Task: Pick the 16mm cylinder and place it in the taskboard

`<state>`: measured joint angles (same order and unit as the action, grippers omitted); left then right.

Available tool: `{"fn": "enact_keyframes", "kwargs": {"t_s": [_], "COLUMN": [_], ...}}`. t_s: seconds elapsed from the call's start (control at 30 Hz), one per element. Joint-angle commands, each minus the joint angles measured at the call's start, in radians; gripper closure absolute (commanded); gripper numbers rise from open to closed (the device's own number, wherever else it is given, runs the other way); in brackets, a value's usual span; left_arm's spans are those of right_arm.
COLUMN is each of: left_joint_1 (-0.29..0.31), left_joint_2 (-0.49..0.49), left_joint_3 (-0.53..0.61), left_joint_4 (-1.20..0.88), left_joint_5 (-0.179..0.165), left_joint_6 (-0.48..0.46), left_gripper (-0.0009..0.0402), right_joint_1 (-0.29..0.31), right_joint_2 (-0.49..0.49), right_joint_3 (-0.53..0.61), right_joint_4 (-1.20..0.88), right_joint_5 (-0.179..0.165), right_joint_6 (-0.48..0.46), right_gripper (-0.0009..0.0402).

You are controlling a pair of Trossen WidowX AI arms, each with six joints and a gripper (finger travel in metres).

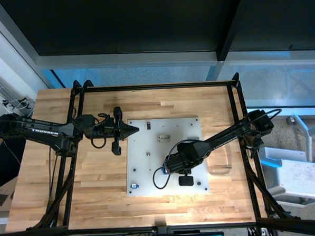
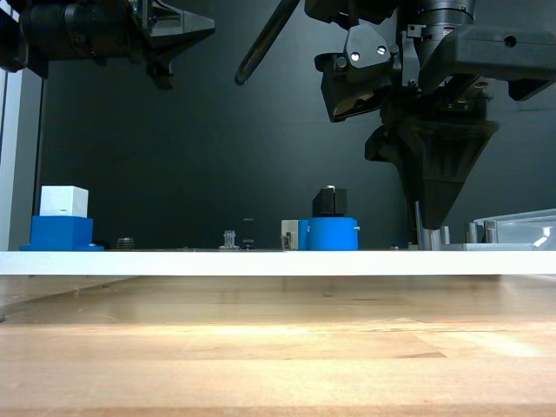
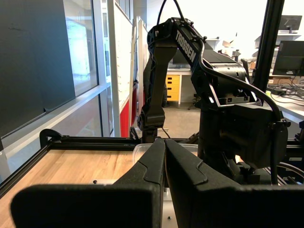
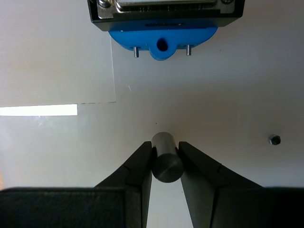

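In the right wrist view my right gripper (image 4: 166, 156) is shut on the 16mm cylinder (image 4: 166, 160), a short dark-grey peg clamped between both fingertips. It points down at the white taskboard (image 4: 237, 95). The low view shows the right gripper (image 2: 429, 219) hanging over the taskboard (image 2: 261, 261), and the cylinder (image 2: 426, 236) reaches down to about the board's surface. From above, the right gripper (image 1: 177, 166) covers the peg over the taskboard (image 1: 149, 163). My left gripper (image 1: 130, 129) hovers shut at the board's left edge, holding nothing.
A blue connector fitting (image 4: 161, 35) lies just ahead of the peg. On the board stand a blue base with a white block (image 2: 61, 219) and a blue fitting with a black top (image 2: 333, 230). A clear plastic tray (image 1: 220, 162) sits right of the board.
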<state>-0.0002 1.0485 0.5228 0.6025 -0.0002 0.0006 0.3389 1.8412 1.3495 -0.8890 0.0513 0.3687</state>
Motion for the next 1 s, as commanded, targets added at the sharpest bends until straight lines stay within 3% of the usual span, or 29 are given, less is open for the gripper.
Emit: {"fn": "enact_keyframes", "kwargs": {"t_s": [0.03,0.5,1.0], "left_joint_1": [0.0,0.0,0.0], "left_joint_2": [0.0,0.0,0.0], "left_joint_3": [0.0,0.0,0.0], "left_joint_4": [0.0,0.0,0.0], "left_joint_5": [0.0,0.0,0.0], "left_joint_6": [0.0,0.0,0.0], "left_gripper": [0.0393,0.0393,0.0393], "right_joint_1": [0.001,0.004,0.006], "right_joint_2": [0.001,0.0,-0.015], "right_joint_3": [0.001,0.001,0.001], "right_joint_4": [0.0,0.0,-0.011], "right_joint_5": [0.0,0.0,0.002], "right_joint_6": [0.0,0.016,0.015], "right_gripper": [0.0321,0.0219,0.0191]}}
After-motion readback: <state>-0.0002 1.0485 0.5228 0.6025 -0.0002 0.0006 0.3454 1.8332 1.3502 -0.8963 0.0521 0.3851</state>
